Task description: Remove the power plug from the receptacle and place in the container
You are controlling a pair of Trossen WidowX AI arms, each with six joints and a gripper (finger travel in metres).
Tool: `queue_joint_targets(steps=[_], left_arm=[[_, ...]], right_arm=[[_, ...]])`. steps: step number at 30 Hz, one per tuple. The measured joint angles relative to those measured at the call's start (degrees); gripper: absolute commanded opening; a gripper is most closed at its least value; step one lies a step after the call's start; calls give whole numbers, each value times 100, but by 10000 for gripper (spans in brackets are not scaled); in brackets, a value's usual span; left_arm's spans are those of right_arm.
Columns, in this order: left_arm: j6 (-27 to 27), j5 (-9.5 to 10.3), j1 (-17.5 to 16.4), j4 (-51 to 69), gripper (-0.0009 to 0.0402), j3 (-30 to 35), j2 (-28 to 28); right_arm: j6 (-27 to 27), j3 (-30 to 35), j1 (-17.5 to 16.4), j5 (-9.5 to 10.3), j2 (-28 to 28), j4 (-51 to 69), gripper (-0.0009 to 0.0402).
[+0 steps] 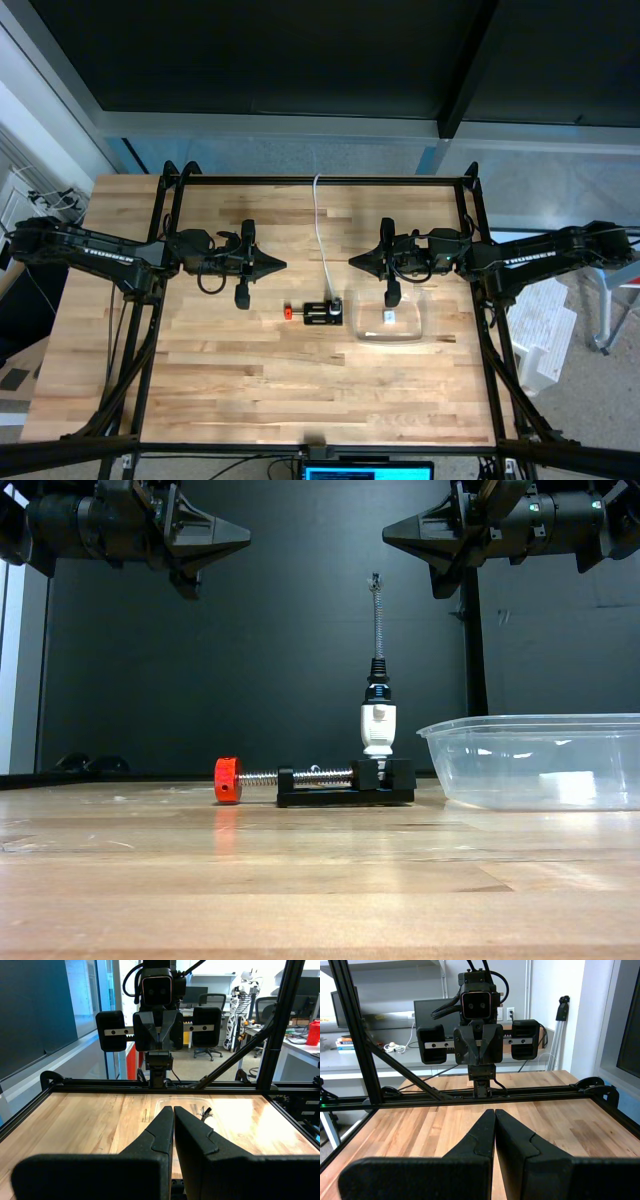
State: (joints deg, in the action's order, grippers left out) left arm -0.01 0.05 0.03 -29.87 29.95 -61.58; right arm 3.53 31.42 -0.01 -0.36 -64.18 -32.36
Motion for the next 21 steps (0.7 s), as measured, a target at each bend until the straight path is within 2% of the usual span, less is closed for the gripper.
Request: queue_joint_targets(steps=[18,21], left_arm=[[0,-2,-2,2,0,0,0],[-2,0,-2,0,0,0,-2]], right_arm=[[74,0,-7,20,4,35,0],[225,184,-33,57,9,632,0]])
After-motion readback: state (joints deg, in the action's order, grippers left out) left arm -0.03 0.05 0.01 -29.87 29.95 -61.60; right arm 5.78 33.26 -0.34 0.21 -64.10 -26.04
